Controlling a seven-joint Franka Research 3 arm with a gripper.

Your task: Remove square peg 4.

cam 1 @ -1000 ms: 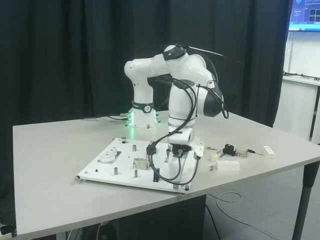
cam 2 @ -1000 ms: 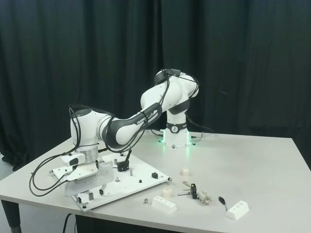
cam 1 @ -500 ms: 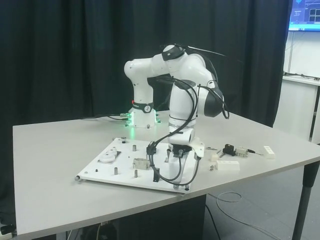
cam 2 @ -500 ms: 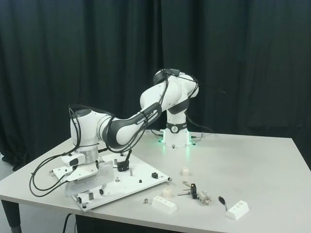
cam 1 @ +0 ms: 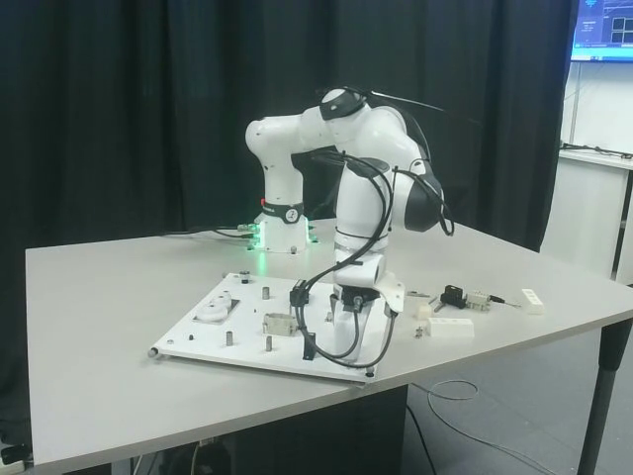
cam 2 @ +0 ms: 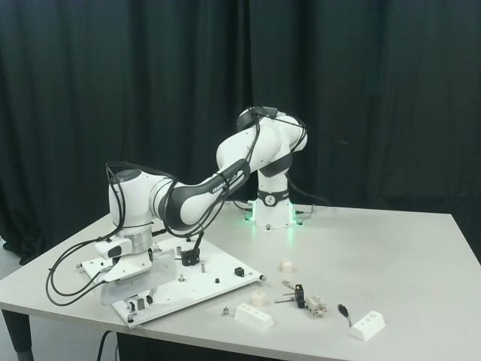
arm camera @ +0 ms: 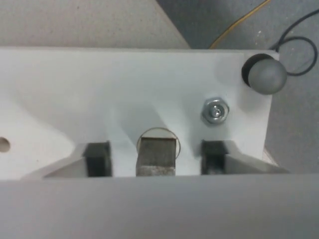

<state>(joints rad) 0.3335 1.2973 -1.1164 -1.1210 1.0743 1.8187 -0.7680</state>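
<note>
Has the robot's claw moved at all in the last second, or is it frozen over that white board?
Yes, slightly. In the second room view the gripper has lifted a little against the white board, which stays put. The square peg sits between its open fingers.

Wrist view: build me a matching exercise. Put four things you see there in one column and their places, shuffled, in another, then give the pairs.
Things:
1. square peg
2. hex nut
3. grey knob
4. black cable

Places:
A. at a corner of the white board
B. off the board, on the floor
C. between the fingers of the open end effector, a gap on each side
D. flat on the board, between peg and knob

Pairs: 1-C, 2-D, 3-A, 4-B
</note>
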